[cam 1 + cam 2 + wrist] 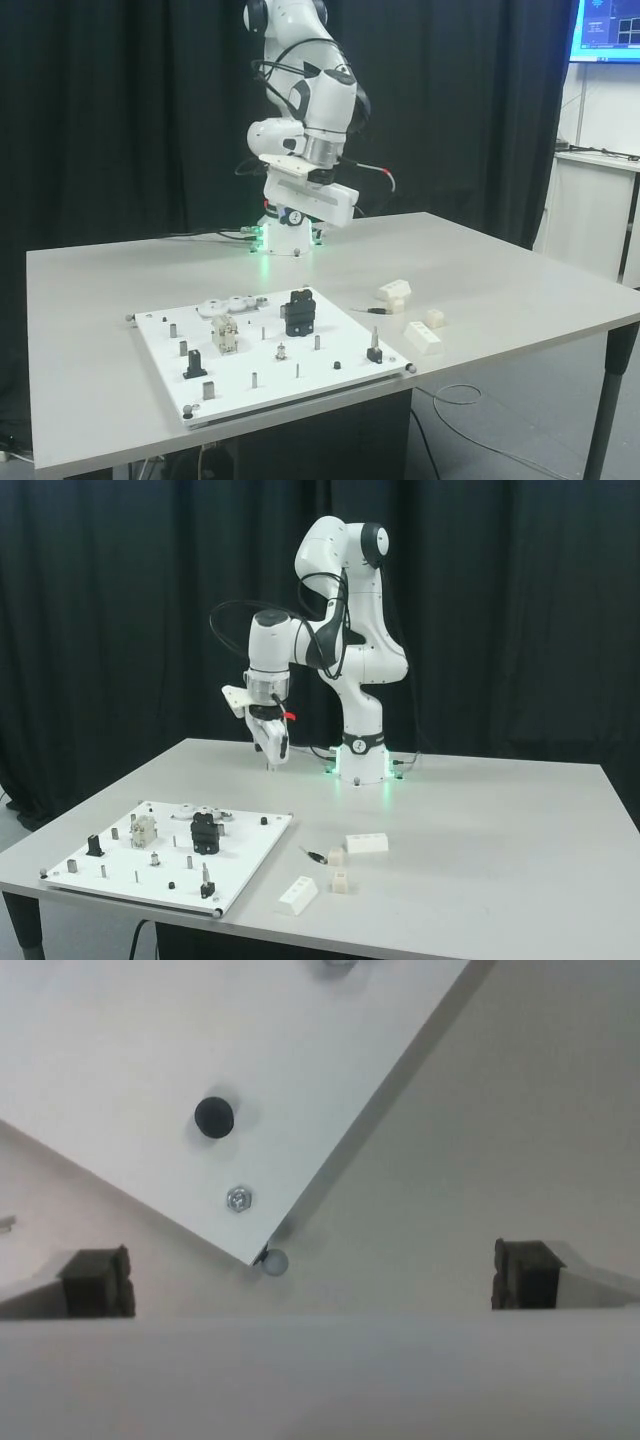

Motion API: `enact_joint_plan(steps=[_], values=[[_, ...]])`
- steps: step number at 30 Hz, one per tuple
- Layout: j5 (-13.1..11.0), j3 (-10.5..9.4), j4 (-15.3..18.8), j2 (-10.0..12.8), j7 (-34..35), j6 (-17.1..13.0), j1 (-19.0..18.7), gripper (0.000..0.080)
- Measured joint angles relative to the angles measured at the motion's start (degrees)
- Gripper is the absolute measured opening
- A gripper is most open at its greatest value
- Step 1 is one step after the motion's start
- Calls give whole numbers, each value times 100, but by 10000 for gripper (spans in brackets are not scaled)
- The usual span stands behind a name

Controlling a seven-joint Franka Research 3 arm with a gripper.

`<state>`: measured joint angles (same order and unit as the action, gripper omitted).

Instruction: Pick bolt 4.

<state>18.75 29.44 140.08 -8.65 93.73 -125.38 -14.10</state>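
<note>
Bolt 4 cannot be singled out. Several small upright bolts point(297, 371) stand among other fittings on the white board point(240, 395), which lies at the lower left of both room views on the grey table point(100, 300), and none of them is held. A black fixture point(299, 312) stands near the board's middle. To the right of the board, three white blocks point(422, 338) lie on the bare table. The gripper point(272, 763) hangs over the table beyond the board's far edge, well apart from every bolt. In the second room view it sits above and just left of the board's upper right corner. Its fingers point(95, 1280) are spread wide with nothing between them, as the wrist view shows. The same view looks down on one corner of the board, with a black knob point(213, 1117), a hex-headed screw point(239, 1198) and a small round foot point(274, 1262) at the corner's tip. The white arm point(345, 630) rises from its base point(362, 762), which has a green light at its rim, at the table's far side in the centre of the frame. It folds over at its top joint and reaches down and leftward. The wrist is bent so that the hand tilts and the fingertips point down at the table. A black curtain point(120, 610) fills the background.
</note>
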Motion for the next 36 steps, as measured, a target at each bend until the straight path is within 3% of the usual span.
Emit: enact_joint_plan(steps=[12,30,36], values=[[219,0,8,-28,-145,0,10,800],[231,20,34,-27,-275,-15,48,800],[305,20,34,-27,-702,-28,74,800]])
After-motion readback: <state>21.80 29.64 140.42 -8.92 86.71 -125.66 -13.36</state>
